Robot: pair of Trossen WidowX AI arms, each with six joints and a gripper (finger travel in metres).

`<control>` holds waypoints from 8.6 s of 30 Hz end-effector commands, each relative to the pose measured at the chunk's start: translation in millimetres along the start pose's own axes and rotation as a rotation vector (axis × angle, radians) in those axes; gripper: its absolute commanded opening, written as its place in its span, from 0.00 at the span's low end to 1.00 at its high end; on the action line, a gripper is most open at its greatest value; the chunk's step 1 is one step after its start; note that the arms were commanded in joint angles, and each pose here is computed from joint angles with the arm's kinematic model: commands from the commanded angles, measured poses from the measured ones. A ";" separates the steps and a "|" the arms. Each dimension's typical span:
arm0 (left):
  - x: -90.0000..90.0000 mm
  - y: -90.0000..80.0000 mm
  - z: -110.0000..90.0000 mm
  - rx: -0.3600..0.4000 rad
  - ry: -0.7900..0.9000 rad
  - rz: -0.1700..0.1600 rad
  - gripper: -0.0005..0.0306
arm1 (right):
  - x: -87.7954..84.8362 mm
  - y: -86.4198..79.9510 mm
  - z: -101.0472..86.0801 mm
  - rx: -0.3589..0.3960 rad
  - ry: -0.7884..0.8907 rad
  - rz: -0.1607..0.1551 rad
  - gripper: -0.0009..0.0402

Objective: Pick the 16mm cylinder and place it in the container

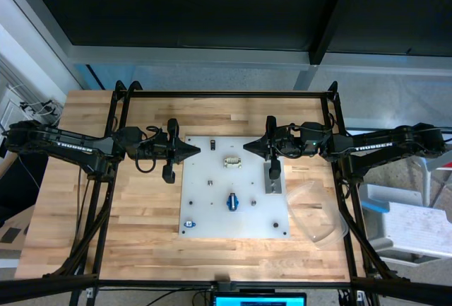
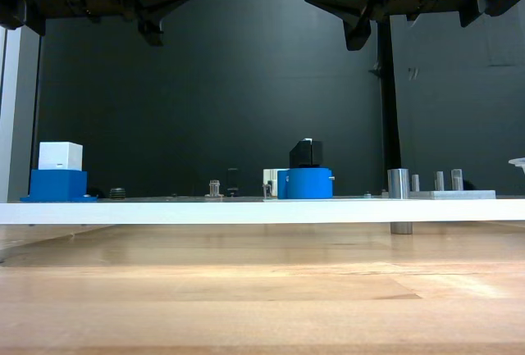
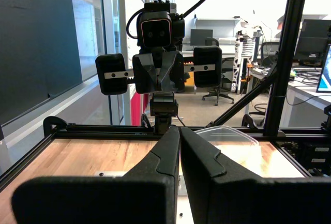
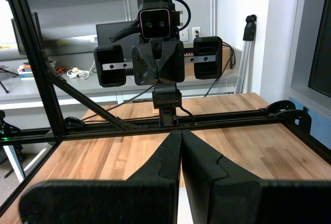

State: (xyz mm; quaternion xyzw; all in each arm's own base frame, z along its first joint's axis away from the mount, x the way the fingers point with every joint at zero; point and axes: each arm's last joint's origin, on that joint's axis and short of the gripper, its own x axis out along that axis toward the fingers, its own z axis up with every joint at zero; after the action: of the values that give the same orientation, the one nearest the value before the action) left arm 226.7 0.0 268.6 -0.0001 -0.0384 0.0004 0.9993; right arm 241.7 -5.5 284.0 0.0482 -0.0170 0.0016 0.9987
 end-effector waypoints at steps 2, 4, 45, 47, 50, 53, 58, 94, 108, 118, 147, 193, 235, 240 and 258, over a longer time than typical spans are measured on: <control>0.1 0.0 0.0 0.000 0.000 0.000 0.02 | 0.1 0.1 0.3 0.000 -0.001 0.000 0.02; 0.1 0.1 0.0 0.000 0.000 0.000 0.02 | 0.0 0.1 0.2 0.000 -0.001 0.000 0.02; 0.1 0.1 0.0 0.000 0.000 0.000 0.02 | -12.4 9.2 68.8 0.015 0.835 -0.071 0.02; 0.1 0.0 0.0 0.000 0.000 -0.001 0.02 | -9.8 12.0 68.5 0.018 0.887 -0.067 0.02; 0.1 0.0 0.0 0.000 0.000 0.000 0.02 | -4.2 18.8 65.9 0.014 0.955 -0.050 0.02; 0.1 0.0 0.0 0.000 0.000 0.000 0.02 | 3.9 27.4 60.8 0.006 1.031 -0.031 0.02; 0.1 0.0 0.0 0.000 0.000 0.000 0.02 | 18.2 44.9 42.7 -0.033 1.152 0.006 0.02; 0.1 0.0 0.0 0.000 0.000 0.000 0.02 | 73.6 103.6 -62.2 -0.194 1.389 -0.036 0.53; 0.1 0.1 0.0 0.000 0.000 0.000 0.02 | 82.8 108.9 -80.0 -0.184 1.404 -0.010 0.53; 0.1 0.1 0.0 0.000 0.000 0.000 0.02 | 89.0 110.5 -92.7 -0.181 1.414 -0.004 0.53; 0.1 0.1 0.0 0.000 0.000 0.000 0.02 | 93.6 110.9 -109.1 -0.162 1.426 0.004 0.53; 0.1 0.0 0.0 0.000 0.000 0.000 0.02 | 90.0 110.9 -85.2 -0.164 1.431 -0.002 0.12; 0.1 0.1 0.0 0.000 0.000 0.000 0.02 | -55.2 104.5 -53.2 0.336 1.599 -0.053 0.12; 0.1 0.0 0.0 0.000 0.000 0.000 0.02 | -55.6 103.8 -67.8 0.349 1.587 -0.027 0.12; 0.1 0.1 0.0 0.000 0.000 0.000 0.02 | -65.4 96.4 -100.3 0.341 1.610 -0.043 0.12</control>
State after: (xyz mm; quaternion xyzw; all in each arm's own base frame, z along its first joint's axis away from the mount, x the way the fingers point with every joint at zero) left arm 226.8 0.0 268.5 -0.0001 -0.0380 0.0002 0.9993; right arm 179.3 99.9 192.1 0.1836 0.7059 0.0191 0.6838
